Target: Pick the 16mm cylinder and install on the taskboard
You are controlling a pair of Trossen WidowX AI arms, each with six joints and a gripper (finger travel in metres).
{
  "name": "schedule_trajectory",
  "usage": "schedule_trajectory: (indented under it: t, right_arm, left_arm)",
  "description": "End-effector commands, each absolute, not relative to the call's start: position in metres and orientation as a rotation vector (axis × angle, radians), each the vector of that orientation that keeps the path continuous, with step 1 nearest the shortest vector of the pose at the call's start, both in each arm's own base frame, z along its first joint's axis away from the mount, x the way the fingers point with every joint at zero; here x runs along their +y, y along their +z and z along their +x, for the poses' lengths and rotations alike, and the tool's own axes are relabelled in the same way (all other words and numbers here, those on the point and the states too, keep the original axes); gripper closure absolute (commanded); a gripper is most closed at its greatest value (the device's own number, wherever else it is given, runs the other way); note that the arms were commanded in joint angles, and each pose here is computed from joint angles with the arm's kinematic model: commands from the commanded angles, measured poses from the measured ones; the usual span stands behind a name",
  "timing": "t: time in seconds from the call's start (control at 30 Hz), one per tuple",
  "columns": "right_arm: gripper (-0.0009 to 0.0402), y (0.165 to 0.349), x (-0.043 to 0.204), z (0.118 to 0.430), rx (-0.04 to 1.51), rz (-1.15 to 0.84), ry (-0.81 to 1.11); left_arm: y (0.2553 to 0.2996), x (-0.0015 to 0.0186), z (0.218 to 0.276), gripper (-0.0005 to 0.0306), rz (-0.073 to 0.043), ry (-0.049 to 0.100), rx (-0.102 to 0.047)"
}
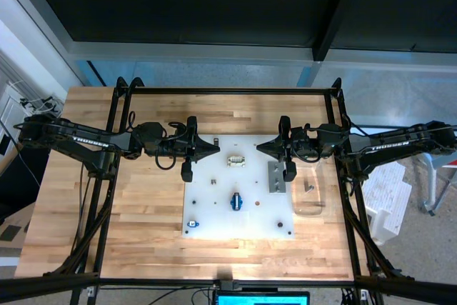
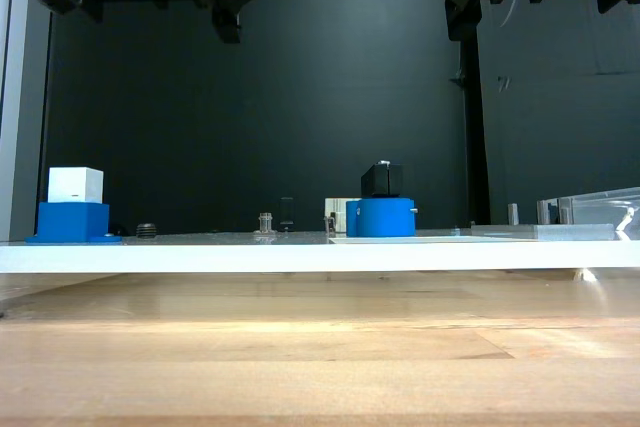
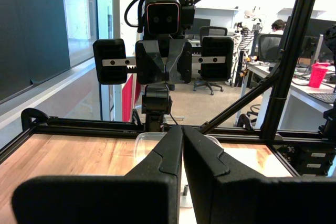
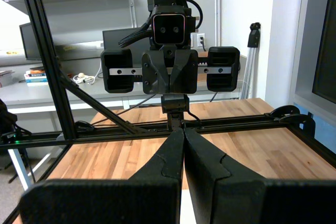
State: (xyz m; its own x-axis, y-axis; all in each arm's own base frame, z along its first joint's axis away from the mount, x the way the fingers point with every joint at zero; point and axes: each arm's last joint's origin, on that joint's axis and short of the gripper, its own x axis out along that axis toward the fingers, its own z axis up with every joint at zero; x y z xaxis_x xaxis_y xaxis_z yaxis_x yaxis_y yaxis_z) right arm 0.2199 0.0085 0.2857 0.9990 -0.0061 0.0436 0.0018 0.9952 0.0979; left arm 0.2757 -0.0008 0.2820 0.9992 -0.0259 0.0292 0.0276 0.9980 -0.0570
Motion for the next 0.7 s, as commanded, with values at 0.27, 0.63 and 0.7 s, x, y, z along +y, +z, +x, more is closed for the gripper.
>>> schedule_trajectory:
  t: [0.27,0.63,0.7]
  right_arm:
    - [0.0393,0.2905,0.0083,0.2197,-0.095,0.102,-0.010]
    - [0.0393,0.2886,0.0084,0.2198,-0.075,0.101,-0.010]
    - [0.0393,0.2874,0.0083,0.2199,-0.063,0.100,-0.011]
  left_arm:
    - [0.2822,-0.0008,0.2757,0.0300,-0.057,-0.027,-0.029]
    - [0.2821,-0.0007,0.2758,0.0300,-0.057,-0.026,-0.029]
    - [0.2822,-0.0008,0.2757,0.0300,-0.057,-0.027,-0.029]
